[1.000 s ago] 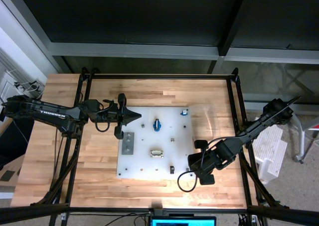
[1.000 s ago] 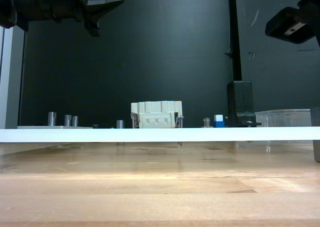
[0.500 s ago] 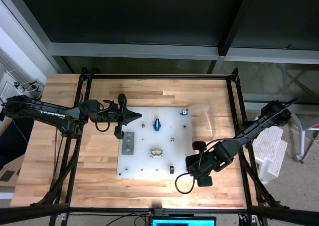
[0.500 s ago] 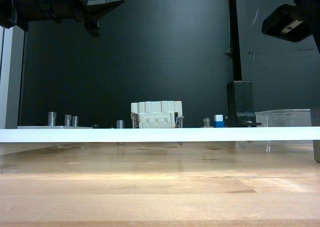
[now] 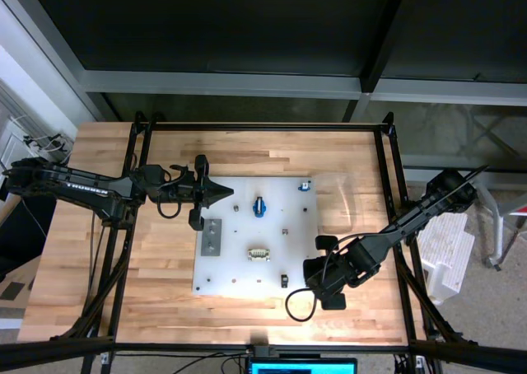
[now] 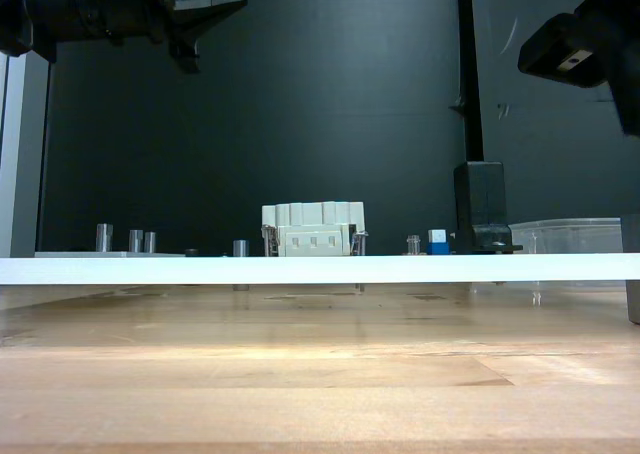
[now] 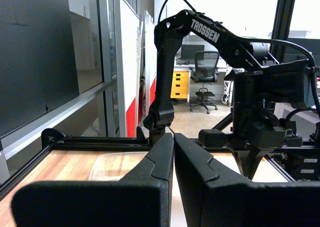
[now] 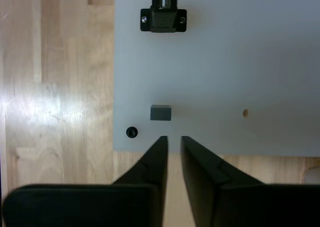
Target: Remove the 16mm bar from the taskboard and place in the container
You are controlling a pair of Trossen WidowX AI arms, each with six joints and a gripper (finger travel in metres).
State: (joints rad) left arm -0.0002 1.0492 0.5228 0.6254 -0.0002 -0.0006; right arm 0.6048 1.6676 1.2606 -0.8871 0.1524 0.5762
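The white taskboard (image 5: 276, 246) lies mid-table. In the right wrist view a small grey square piece (image 8: 160, 113), which I take for the 16mm bar, stands near the board's edge (image 8: 250, 62), beside a black screw (image 8: 131, 132). My right gripper (image 8: 174, 137) hangs above the board's near right corner (image 5: 311, 273), its fingers a narrow gap apart with nothing between them, just short of the bar. My left gripper (image 5: 227, 194) hovers shut over the board's far left edge (image 7: 173, 136). The clear container (image 5: 338, 191) sits right of the board.
The board carries a blue knob (image 5: 258, 206), a grey metal block (image 5: 214, 239), a silver connector (image 5: 258, 254) and a black fixture (image 8: 163, 16). At table height I see the connector (image 6: 312, 230), upright pegs (image 6: 103, 237) and the container (image 6: 565, 236). Black frame rails border the table.
My right gripper has shifted left and slightly toward the near edge, now over the board's near right corner. The left arm has not moved.
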